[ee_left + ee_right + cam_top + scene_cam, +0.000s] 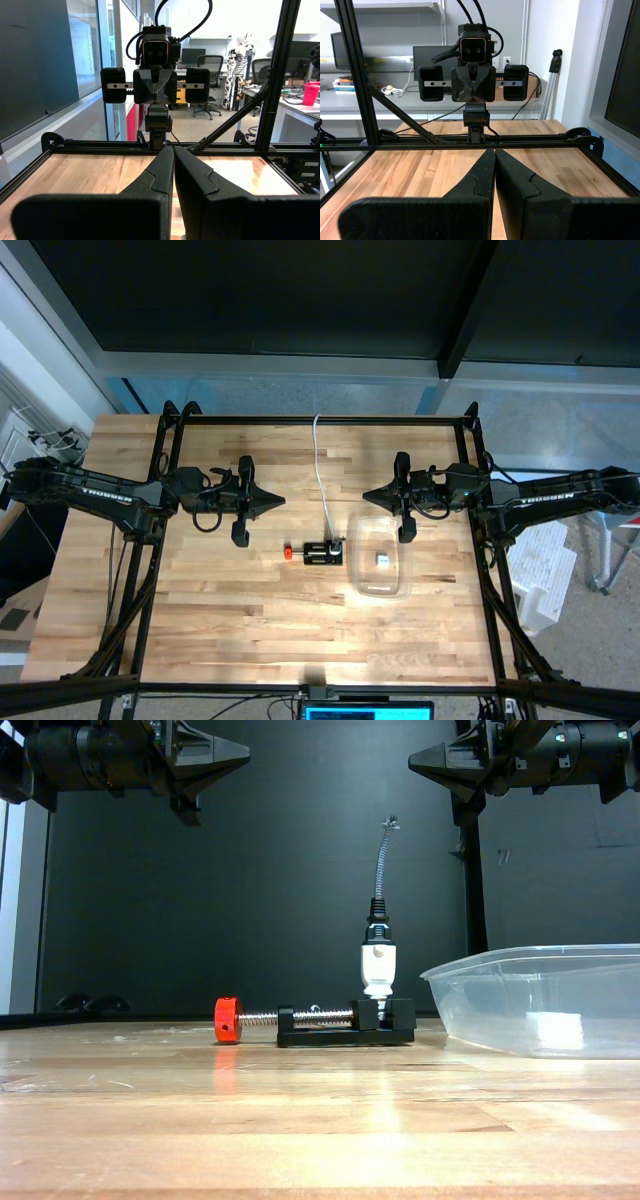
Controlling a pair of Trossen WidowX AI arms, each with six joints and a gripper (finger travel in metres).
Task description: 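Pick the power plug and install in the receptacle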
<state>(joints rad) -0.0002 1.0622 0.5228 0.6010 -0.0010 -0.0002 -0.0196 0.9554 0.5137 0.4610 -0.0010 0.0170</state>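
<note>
The picking step has not begun: the left gripper (280, 502) hangs high to the left of the clamp (322, 553) and the right gripper (366, 497) high to its right, both pinched closed and empty. The receptacle (378, 965) stands upright in the clamp. The power plug cannot be made out, so the next move probably calls for locating it, then opening over it

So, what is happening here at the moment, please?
Nothing is being handled at this moment. The left gripper and the right gripper both hang above the table, shut and empty, pointing at each other. Between them, lower down, the receptacle stands in its black clamp beside a clear tray. I cannot make out the power plug; the pick is not yet begun.
</note>
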